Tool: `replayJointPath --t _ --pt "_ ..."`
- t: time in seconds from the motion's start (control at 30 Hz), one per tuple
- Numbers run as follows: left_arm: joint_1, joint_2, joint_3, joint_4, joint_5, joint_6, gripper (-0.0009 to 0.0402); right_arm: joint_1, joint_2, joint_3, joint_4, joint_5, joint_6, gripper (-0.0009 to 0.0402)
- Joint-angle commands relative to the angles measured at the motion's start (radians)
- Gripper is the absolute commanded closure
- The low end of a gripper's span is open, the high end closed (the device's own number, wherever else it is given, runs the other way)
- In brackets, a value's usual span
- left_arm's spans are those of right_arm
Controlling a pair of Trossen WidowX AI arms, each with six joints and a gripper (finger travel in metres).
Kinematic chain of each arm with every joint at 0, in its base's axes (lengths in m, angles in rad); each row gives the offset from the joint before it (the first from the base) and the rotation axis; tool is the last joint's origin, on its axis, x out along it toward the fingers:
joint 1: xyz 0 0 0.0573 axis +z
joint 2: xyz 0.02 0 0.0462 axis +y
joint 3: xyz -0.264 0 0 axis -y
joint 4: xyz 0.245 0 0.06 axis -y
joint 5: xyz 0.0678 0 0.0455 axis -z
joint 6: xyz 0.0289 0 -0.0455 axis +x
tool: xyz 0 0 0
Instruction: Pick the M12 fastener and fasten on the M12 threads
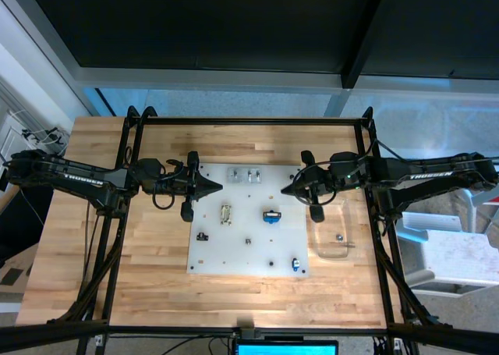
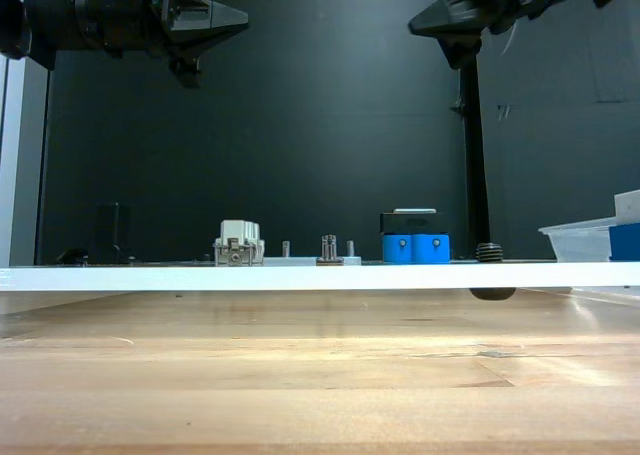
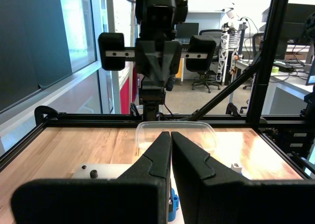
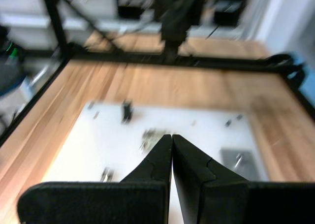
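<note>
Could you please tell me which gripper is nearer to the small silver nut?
Right. The right gripper hangs over the board's far right part, beside the tray holding the nut; the left gripper hangs over the board's far left part, farther off.

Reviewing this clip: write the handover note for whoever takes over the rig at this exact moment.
Left gripper: shut, holding nothing, raised over the far left part of the white board.
Right gripper: shut, holding nothing, raised over the board's far right part.
Small silver nut: lying in the clear plastic tray right of the board, next to a thin metal pin.
Short black ribbed stud: bare, near the board's near right edge.
Done: nothing.
Left: pick the nut, bring it to the stud, thread it on.
</note>
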Motion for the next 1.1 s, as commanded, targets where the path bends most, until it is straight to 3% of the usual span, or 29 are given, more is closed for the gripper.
replayJointPath --t 0.03,0.1,0.3,0.73,1.1 --pt "0.000 0.000 0.000 0.000 0.000 0.000 0.0393 0.002 0.001 0.077 -0.194 -0.068 -0.070 0.0393" --pt "0.000 0.000 0.000 0.000 0.000 0.000 0.0393 0.002 0.001 0.121 -0.309 -0.089 -0.120 0.0393" --pt "0.000 0.000 0.000 0.000 0.000 0.000 0.0393 0.010 0.001 0.205 -0.585 -0.090 -0.287 0.0393" --pt "0.000 0.000 0.000 0.000 0.000 0.000 0.0393 0.049 0.001 0.224 -0.916 -0.090 -0.633 0.0393" --pt "0.000 0.000 0.000 0.000 0.000 0.000 0.0393 0.157 0.045 0.222 -1.064 -0.084 -0.749 0.0393"
